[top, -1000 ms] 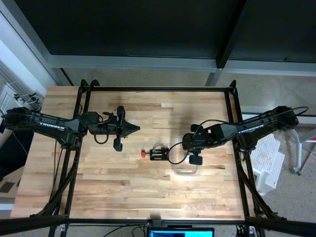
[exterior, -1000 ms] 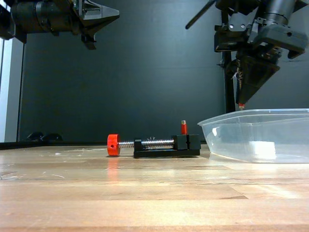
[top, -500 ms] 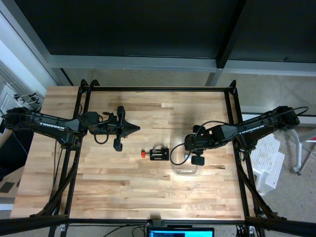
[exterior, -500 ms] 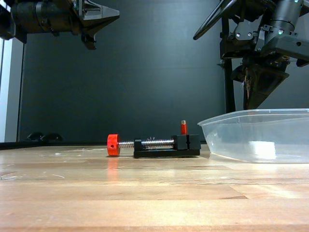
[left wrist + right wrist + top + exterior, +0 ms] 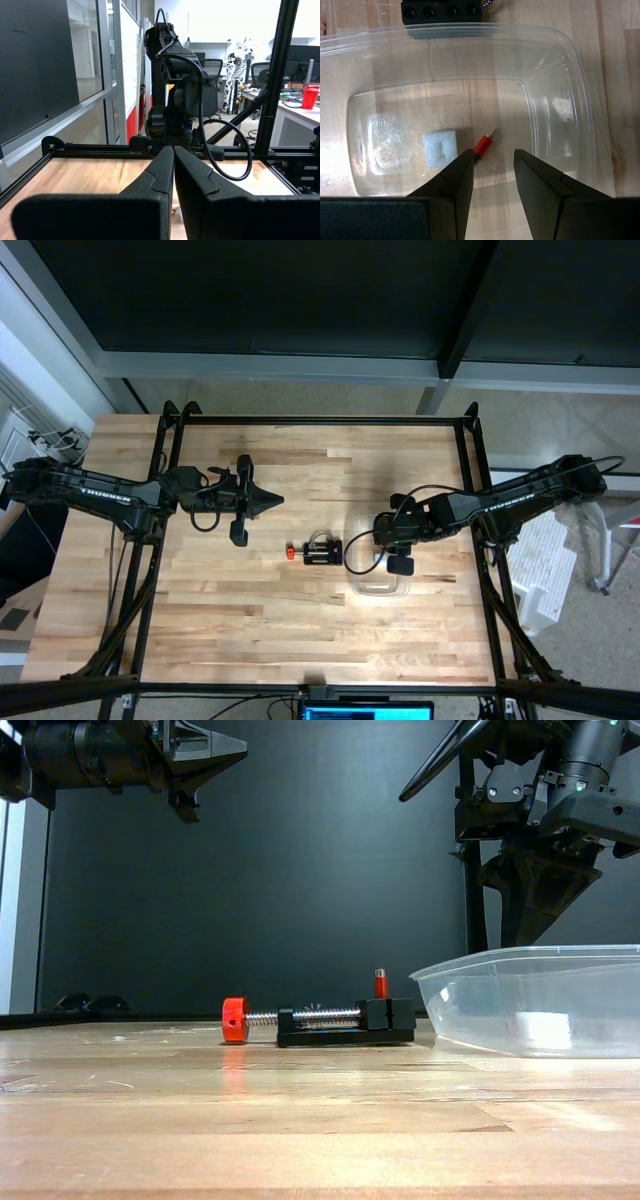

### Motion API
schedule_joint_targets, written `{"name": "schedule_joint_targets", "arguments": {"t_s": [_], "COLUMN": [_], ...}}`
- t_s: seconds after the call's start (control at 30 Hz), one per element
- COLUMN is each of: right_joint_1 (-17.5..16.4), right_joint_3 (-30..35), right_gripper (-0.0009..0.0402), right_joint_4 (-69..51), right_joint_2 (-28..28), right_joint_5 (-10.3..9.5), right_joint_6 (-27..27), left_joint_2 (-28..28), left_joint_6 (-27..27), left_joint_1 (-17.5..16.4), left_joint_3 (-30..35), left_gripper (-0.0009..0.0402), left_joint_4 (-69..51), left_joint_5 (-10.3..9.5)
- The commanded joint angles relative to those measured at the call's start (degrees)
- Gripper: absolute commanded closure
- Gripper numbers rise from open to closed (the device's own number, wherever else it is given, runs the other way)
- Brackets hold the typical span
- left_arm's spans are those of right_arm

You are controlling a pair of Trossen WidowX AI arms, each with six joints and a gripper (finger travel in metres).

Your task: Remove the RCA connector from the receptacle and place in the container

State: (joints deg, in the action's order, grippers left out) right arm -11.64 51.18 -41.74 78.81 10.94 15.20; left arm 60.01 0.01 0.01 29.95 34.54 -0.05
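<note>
The right gripper (image 5: 492,155) is being held over the container (image 5: 581,105), right of the table's (image 5: 250,620) middle. Its jaws are parted to a moderate gap and nothing is being gripped. The RCA connector (image 5: 483,145) is lying loose on the container's floor, under that gap and close to 1 fingertip. It is lying just beside a white foam square (image 5: 440,148). The delivery is being judged as made, with only the withdrawal left.

3 risks are being seen:
- **Descent:** if the arm is lowered further, a finger could be pressed onto the connector or the foam square.
- **Sideways exit:** if the fingers are carried sideways before being lifted, the thin wall could be caught. The light tub could then be dragged or tipped and the connector spilled.
- **Cable:** a cable loop (image 5: 352,558) is hanging from the right arm between the container and the receptacle (image 5: 345,1020). It could be snagged on that block while the arm is being drawn back.

The left gripper (image 5: 174,152) is being kept pressed together and empty. It is hanging high over the table's left side, well apart from everything.

Counted:
- 2 grippers
- 1 container
- 1 receptacle, with 1 red-orange knob (image 5: 234,1019) at its left end
- 1 foam square
- 1 connector in the tub
- 1 further small red upright piece (image 5: 380,984) with a silvery tip, standing on the receptacle's right end

Whether that last piece is a 2nd connector cannot be told.
</note>
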Motion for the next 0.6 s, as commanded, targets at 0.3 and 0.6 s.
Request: {"name": "schedule_joint_targets", "arguments": {"t_s": [0.3,0.6], "right_joint_1": [0.00,1.33], "right_joint_3": [0.04,4.07], "right_gripper": [0.0283,0.0334], "right_joint_4": [0.02,1.79], "right_joint_2": [0.02,-4.55], "right_joint_5": [0.00,-3.02], "right_joint_6": [-0.09,-4.92], "left_joint_2": [0.00,0.00], "left_joint_6": [0.00,0.00], "left_joint_1": [0.00,0.00], "left_joint_3": [0.00,0.00], "left_gripper": [0.0393,0.0393], "left_joint_4": [0.00,0.00], "left_joint_5": [0.02,0.02]}}
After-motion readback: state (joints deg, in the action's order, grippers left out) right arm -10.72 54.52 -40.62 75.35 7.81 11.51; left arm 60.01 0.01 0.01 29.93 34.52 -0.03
